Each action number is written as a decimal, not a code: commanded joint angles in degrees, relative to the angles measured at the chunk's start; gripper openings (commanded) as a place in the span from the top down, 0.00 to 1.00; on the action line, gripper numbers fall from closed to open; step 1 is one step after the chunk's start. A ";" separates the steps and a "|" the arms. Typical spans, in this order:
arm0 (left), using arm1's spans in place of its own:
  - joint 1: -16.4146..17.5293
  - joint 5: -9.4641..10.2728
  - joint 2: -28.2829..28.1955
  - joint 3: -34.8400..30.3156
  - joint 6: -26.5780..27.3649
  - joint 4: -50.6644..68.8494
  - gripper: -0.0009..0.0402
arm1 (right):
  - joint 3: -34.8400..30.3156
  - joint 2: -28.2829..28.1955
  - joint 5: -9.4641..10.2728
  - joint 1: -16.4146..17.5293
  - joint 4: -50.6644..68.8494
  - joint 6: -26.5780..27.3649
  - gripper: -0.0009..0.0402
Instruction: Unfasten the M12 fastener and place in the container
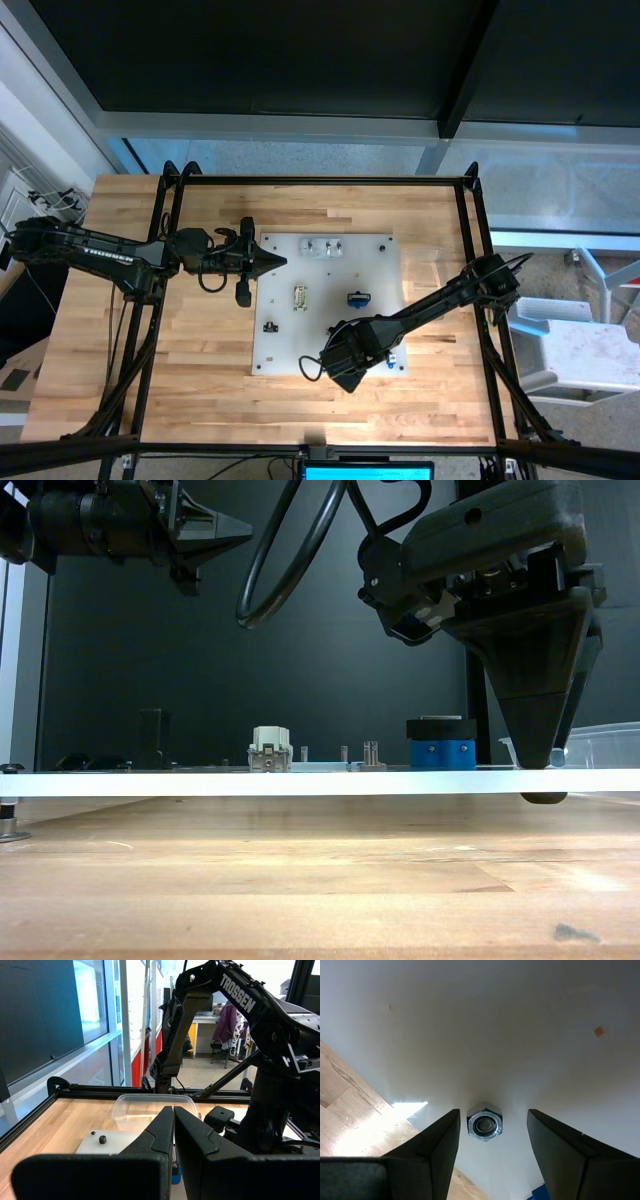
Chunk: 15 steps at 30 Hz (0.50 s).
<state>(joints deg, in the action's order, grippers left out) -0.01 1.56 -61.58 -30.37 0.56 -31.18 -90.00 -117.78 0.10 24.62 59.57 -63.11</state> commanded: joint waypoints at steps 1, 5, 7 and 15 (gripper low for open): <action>0.00 -0.02 -0.02 0.00 -0.02 0.00 0.98 | -0.02 0.02 0.00 0.00 0.07 -0.09 0.60; 0.02 -0.02 -0.02 0.00 -0.02 0.00 0.98 | -0.02 0.02 0.00 0.00 0.07 -0.11 0.68; 0.00 -0.02 -0.02 0.00 -0.02 0.00 0.98 | -0.02 0.02 0.04 0.00 0.04 -0.20 0.72; 0.02 -0.02 -0.02 0.00 -0.02 0.00 0.98 | -0.02 0.02 1.16 0.00 -0.26 -0.50 0.88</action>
